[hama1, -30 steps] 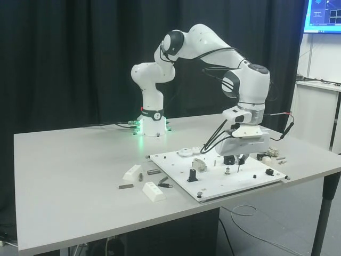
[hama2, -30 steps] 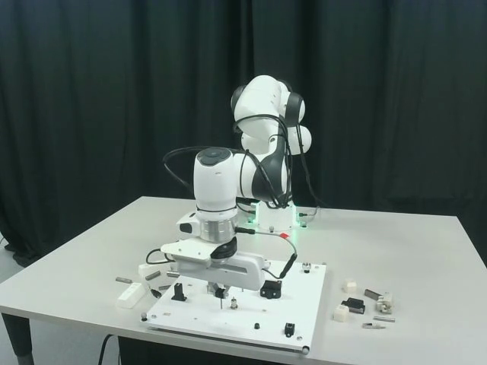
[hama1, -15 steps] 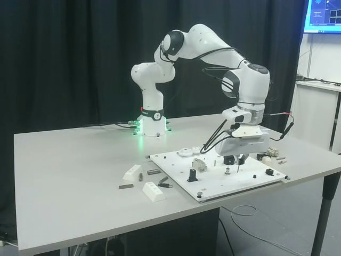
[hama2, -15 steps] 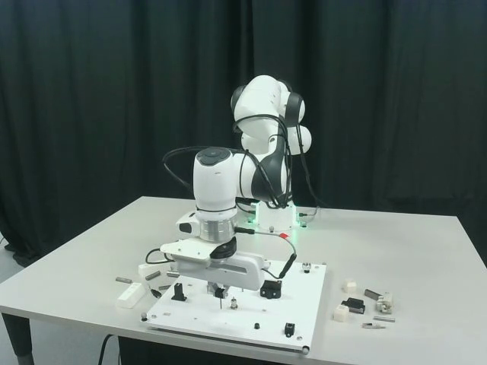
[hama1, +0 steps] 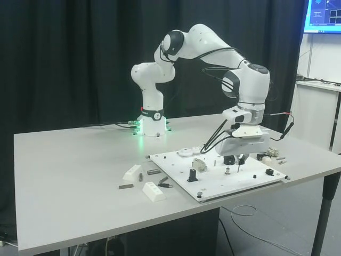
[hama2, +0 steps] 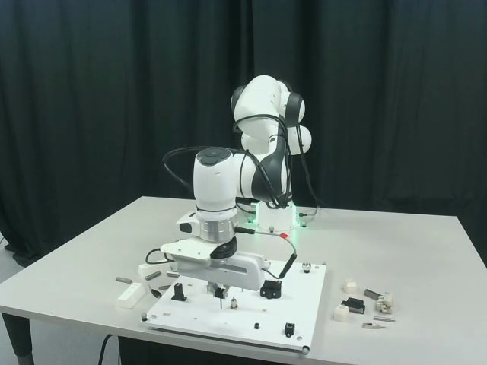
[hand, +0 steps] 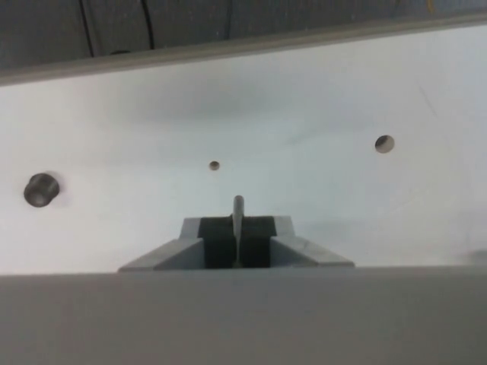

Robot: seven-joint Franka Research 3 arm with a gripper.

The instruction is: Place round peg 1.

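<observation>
We hold round peg 1 (hand: pixel 238 217) clenched upright in the gripper (hand: pixel 237 245) just above the white board (hand: pixel 304 182), so next we judge it must align over the small hole (hand: pixel 214 165) before lowering.

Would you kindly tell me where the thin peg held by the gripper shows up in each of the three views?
Wrist view: peg stands centre, between the shut jaws.
First room view: peg hangs under the gripper, right of centre.
Second room view: peg sits low, left of centre.
Shared landmark: the white board.

White blocks (hama1: pixel 153 191); perhaps small brackets (hama2: pixel 346 306)
</observation>
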